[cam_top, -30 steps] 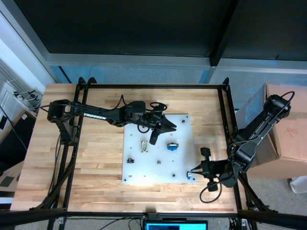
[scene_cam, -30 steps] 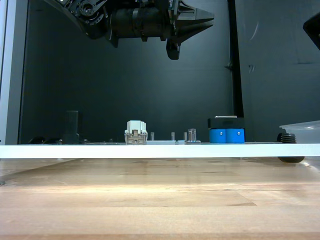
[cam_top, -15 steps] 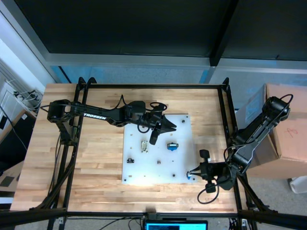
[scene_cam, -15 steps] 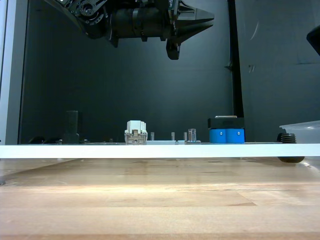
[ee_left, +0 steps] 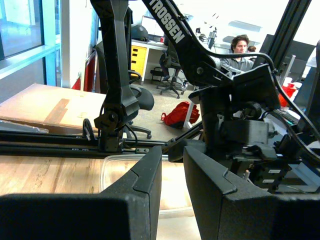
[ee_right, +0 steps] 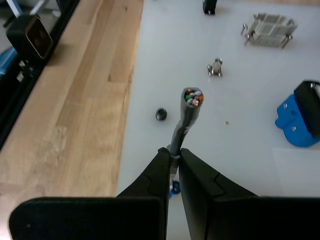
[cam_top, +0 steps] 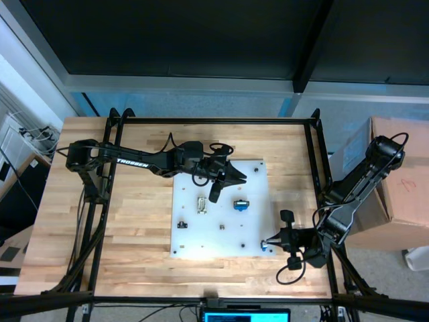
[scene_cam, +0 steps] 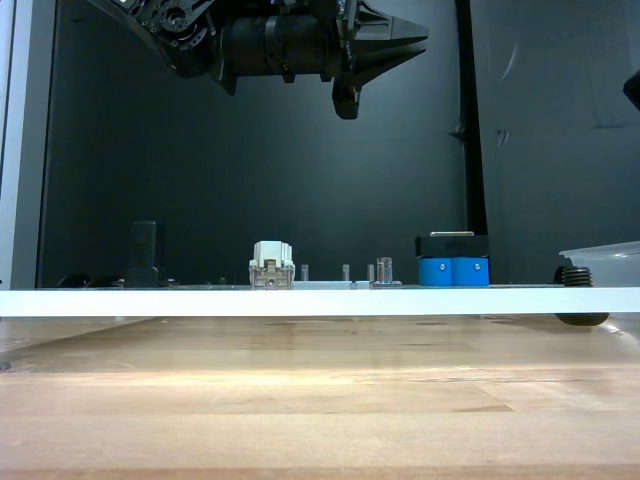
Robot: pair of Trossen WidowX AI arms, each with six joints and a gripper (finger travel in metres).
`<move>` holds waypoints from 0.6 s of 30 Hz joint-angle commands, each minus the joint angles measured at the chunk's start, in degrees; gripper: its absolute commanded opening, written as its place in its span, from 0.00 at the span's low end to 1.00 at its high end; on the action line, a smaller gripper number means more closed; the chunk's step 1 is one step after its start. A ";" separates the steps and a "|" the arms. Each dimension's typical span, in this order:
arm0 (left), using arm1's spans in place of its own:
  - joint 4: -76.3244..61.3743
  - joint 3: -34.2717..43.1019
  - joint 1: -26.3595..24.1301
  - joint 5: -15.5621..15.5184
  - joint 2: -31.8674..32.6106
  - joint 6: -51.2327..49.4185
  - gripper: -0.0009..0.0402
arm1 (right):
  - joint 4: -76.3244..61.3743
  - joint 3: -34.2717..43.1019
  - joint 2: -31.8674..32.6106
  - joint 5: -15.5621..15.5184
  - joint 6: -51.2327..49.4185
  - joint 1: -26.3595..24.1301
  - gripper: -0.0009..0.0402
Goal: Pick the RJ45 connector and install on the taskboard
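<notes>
The RJ45 connector (cam_top: 264, 247) is a small blue plug with a short grey cable stub (ee_right: 186, 120). It stands at the near right corner of the white taskboard (cam_top: 201, 238). My right gripper (cam_top: 269, 241) is low at that corner, shut on the stub just above the blue body (ee_right: 173, 187), as the right wrist view (ee_right: 174, 152) shows. I cannot tell whether the plug is fully in a seat. My left gripper (cam_top: 238, 178) hovers high over the board's far part, shut with only a thin slit between its fingers (ee_left: 172, 165) and nothing in it; the low view shows it (scene_cam: 420, 40) well above the parts.
On the board stand a blue block (cam_top: 240, 204) and a grey-white connector housing (cam_top: 201, 203), with small studs around them. A cardboard box (cam_top: 395, 188) sits off the right edge. A black frame surrounds the table.
My right gripper has shifted slightly toward the near edge, still shut on the connector's cable. The left arm has not moved.
</notes>
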 commanded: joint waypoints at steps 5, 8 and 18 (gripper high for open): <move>0.02 0.02 0.02 0.02 0.02 0.02 0.16 | 0.31 -1.27 -0.02 -0.09 0.68 0.24 0.02; 0.02 0.02 0.00 0.02 0.02 0.02 0.16 | 0.31 -1.31 -0.02 -0.09 0.66 0.31 0.02; 0.02 0.02 0.02 0.00 0.02 0.02 0.16 | -4.90 2.95 -3.91 -0.02 -0.96 0.22 0.02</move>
